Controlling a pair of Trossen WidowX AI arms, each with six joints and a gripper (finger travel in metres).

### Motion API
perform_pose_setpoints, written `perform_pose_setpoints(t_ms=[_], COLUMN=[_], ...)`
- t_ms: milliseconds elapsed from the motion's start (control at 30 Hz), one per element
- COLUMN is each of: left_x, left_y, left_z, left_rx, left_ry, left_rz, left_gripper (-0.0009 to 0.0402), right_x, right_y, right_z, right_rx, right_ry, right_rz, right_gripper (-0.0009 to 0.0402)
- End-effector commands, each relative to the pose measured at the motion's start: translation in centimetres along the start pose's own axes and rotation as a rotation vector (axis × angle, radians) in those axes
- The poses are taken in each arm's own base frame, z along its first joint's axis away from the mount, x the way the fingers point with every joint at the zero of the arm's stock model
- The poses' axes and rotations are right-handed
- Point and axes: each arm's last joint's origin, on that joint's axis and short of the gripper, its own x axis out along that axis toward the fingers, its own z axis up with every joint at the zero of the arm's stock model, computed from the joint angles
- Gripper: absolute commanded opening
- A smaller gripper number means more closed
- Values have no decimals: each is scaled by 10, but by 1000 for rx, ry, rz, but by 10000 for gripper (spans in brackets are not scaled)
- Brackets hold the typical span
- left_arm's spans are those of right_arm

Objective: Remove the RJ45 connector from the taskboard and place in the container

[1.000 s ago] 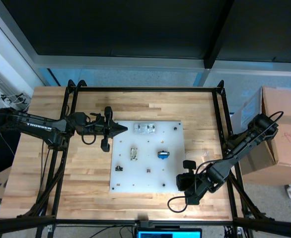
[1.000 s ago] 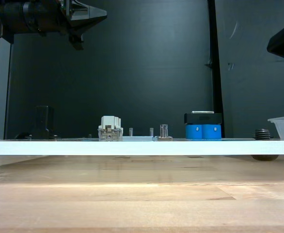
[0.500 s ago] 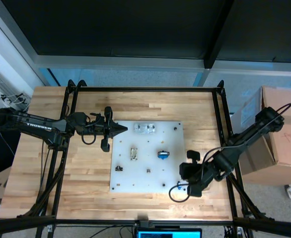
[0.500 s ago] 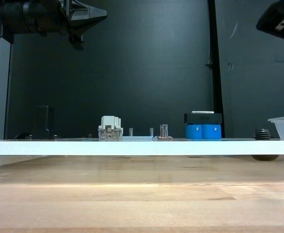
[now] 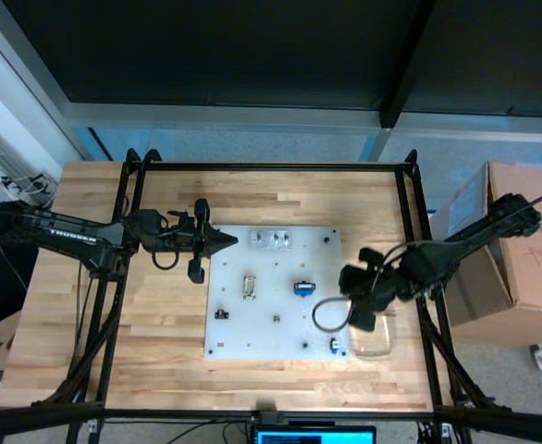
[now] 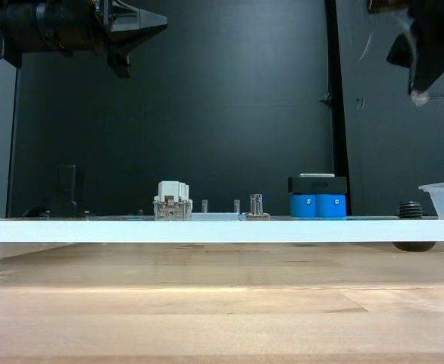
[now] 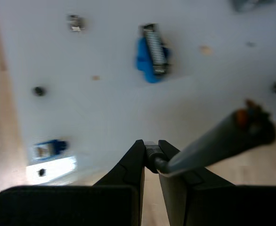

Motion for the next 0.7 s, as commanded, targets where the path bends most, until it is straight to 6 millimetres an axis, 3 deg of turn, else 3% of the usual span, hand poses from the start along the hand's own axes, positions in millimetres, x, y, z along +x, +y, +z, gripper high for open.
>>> perform_pose_setpoints(t_ms=[33,400,700], left_x=[0,0,0], left_y=[0,0,0], left_z=[0,0,0], left_rx=[0,0,0], left_ry=[0,0,0], left_rz=[0,0,0], left_gripper=[0,0,0], right_x=[0,0,6], right_y=[-19,-74,-105], right_z=[-2,-13,-26], right_rx=[9,28,-8], right_ry=[30,97,165], right_rz=[2,-116,-131], right_gripper=[0,0,0])
